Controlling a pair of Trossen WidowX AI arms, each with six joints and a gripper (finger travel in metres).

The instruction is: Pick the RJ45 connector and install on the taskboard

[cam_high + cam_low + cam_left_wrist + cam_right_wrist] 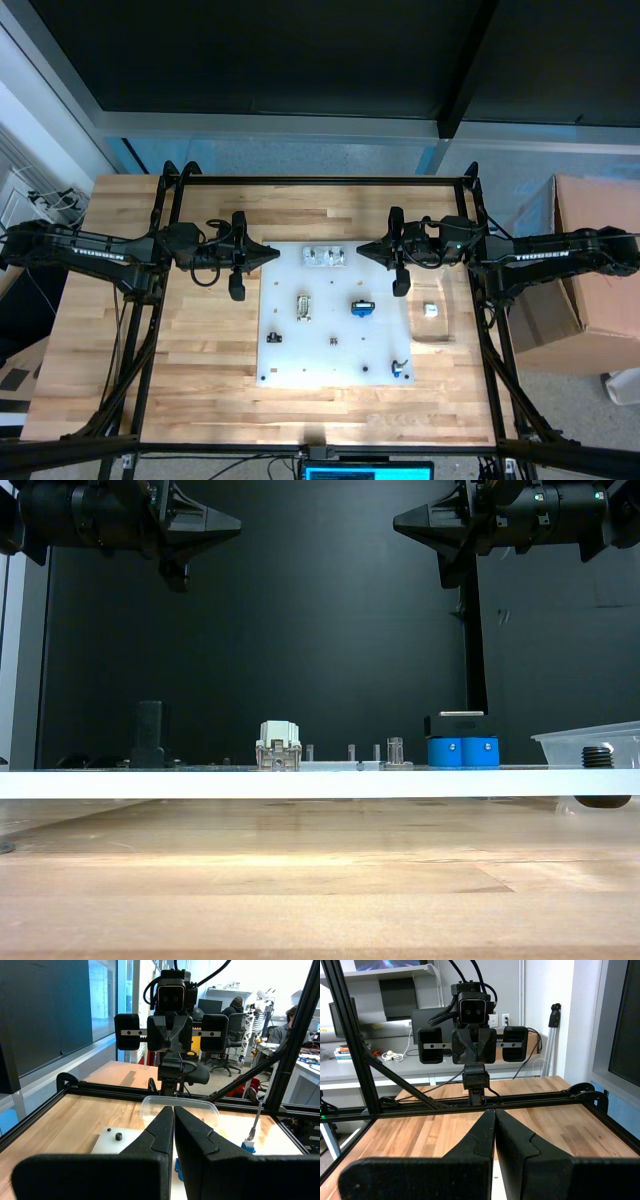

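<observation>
RJ45 connector [251, 1134] stands upright in the blue jack [248, 1147] at the white board's [300, 350] near right corner, apparently seated. Left gripper [277, 256] and right gripper [359, 250], both clenched empty, hover above the board's far edge, likely parked clear.

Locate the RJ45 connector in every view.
High: RJ45 connector on blue jack, white board's near right corner.
Low: cannot tell.
Left wrist: upright in that jack, cable rising.
Right wrist: not in it.
Landmark: clear tray off the board's right edge.
Hands: left hand, right hand shut, high over board's far edge.
</observation>
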